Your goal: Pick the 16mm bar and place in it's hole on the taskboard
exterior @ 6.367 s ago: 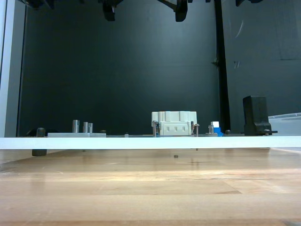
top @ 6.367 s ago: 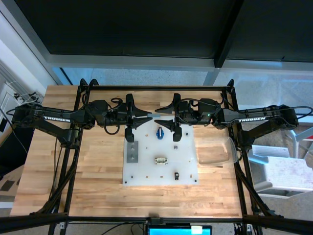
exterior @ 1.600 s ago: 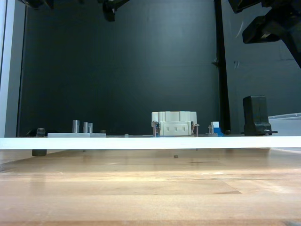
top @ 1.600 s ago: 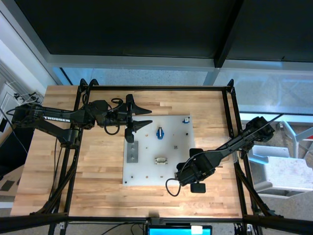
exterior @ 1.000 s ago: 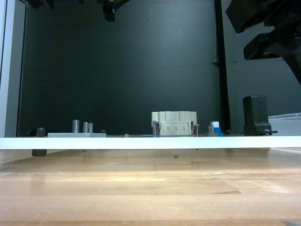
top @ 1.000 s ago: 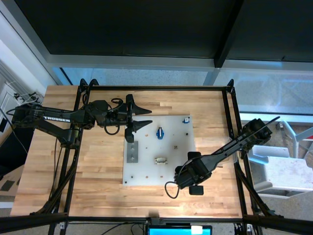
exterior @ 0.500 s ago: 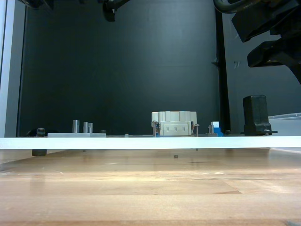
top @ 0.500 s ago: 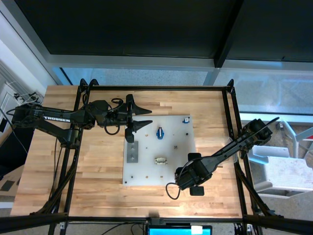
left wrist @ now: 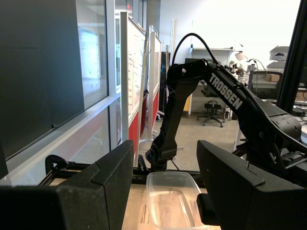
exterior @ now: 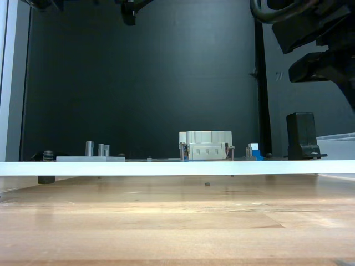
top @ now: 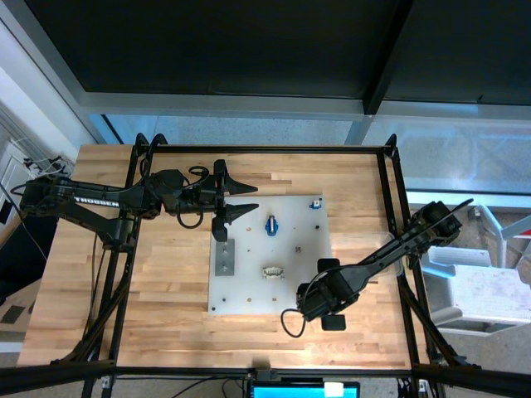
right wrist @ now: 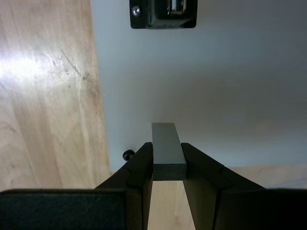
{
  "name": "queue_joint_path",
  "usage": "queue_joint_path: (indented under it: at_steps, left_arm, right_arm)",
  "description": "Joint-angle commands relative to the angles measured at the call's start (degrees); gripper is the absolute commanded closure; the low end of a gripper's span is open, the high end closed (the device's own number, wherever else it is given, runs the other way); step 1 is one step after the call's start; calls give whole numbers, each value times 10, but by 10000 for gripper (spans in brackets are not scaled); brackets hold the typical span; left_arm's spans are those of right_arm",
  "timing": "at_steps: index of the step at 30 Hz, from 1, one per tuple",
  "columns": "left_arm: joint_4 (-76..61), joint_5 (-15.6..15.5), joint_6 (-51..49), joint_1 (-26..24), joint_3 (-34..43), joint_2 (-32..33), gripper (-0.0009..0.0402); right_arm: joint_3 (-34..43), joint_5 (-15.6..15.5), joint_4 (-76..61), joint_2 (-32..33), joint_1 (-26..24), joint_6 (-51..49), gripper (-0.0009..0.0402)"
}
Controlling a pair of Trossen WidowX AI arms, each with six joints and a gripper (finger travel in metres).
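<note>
Right gripper (right wrist: 167, 162), above the near right corner of the white board (top: 249, 286), clamps the grey bar (right wrist: 165, 141) across its flat sides. The bar looks rigid, smooth and probably dense, so it may slip. Left gripper (top: 246, 199), spread wide and empty, hovers over the board's far left corner.

- High view: soft, even light from overhead, the desk (top: 166, 290) bright and shadows faint; the backdrop is pretty much black.
- Low view: dim, and the right jaws up high are just a silhouette. The nearest wood is blurry.
- Left wrist view: backlit, the office behind blown out, and the spread left jaws near-black.
- Right wrist view: there's a glare patch on the wood. The taskboard (right wrist: 216, 72) is evenly lit, and the 16mm bar (right wrist: 168, 151) pinched in the right jaws is sharp.
</note>
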Motion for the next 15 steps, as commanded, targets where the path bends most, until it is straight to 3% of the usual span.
queue_joint_path:
  at_steps: [1, 15]
  left_arm:
    - [0, 0, 0, 0, 0, 0, 215]
    - [0, 0, 0, 0, 0, 0, 213]
  right_arm:
    - [0, 1, 1, 0, -1, -3, 384]
    - [0, -12, 2, 0, -2, -3, 384]
